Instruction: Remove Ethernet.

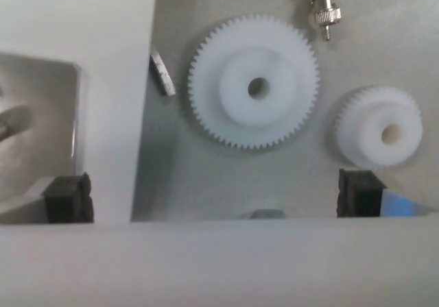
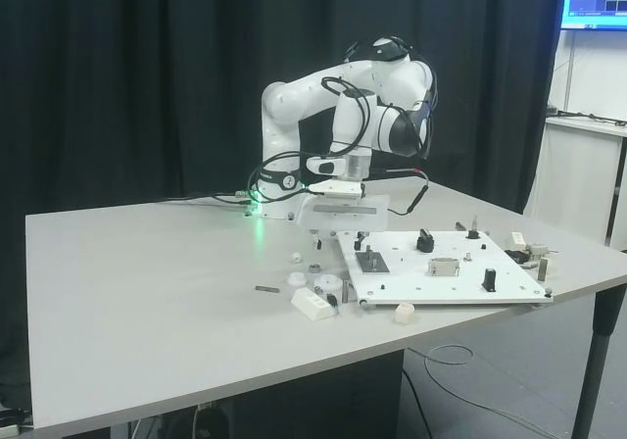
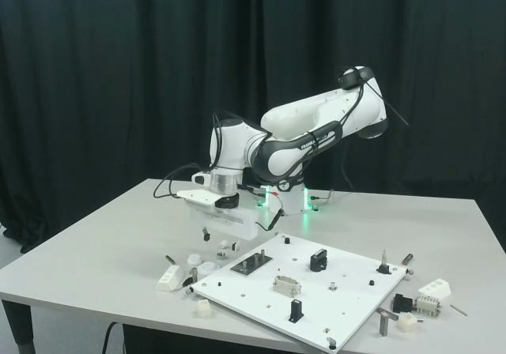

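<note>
My gripper (image 1: 213, 196) is open, with its two black fingertips (image 1: 68, 197) far apart and nothing between them. It hangs above the table at the near-left corner of the white task board (image 2: 441, 287), a little above the surface in the first room view, gripper (image 2: 338, 231), and the second, gripper (image 3: 217, 238). One fingertip is over the board's edge (image 1: 103, 81), beside a grey metal recess (image 1: 41, 115); the other is over the table. I cannot pick out an Ethernet plug with certainty in any view.
Below the gripper lie a large white gear (image 1: 254, 81), a small white gear (image 1: 378, 125), a metal coax connector (image 1: 324, 9) and a grey pin (image 1: 162, 70). A white block (image 2: 312, 304) lies near the table's front. The board carries black and metal fittings (image 2: 425, 240).
</note>
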Available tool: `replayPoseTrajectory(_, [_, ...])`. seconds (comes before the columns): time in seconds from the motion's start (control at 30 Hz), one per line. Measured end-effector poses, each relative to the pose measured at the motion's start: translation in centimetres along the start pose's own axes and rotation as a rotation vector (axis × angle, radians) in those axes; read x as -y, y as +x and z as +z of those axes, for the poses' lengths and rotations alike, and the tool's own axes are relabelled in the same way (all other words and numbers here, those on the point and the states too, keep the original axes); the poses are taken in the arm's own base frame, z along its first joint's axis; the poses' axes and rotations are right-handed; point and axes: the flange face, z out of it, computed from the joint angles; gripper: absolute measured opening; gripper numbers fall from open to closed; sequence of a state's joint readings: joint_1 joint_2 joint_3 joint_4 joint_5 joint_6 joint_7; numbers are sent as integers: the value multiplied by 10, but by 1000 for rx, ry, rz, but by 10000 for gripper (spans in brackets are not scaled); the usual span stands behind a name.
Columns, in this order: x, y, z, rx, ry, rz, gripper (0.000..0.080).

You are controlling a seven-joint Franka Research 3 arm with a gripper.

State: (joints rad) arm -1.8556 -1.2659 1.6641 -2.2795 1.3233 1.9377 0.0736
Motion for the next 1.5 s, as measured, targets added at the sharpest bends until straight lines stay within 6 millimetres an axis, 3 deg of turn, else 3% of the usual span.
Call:
replayPoseTrajectory(0.03, [0,0,0,-1,0,0,794])
replayPoseTrajectory(1.5, [11,7,-15,-58,27,-12,800])
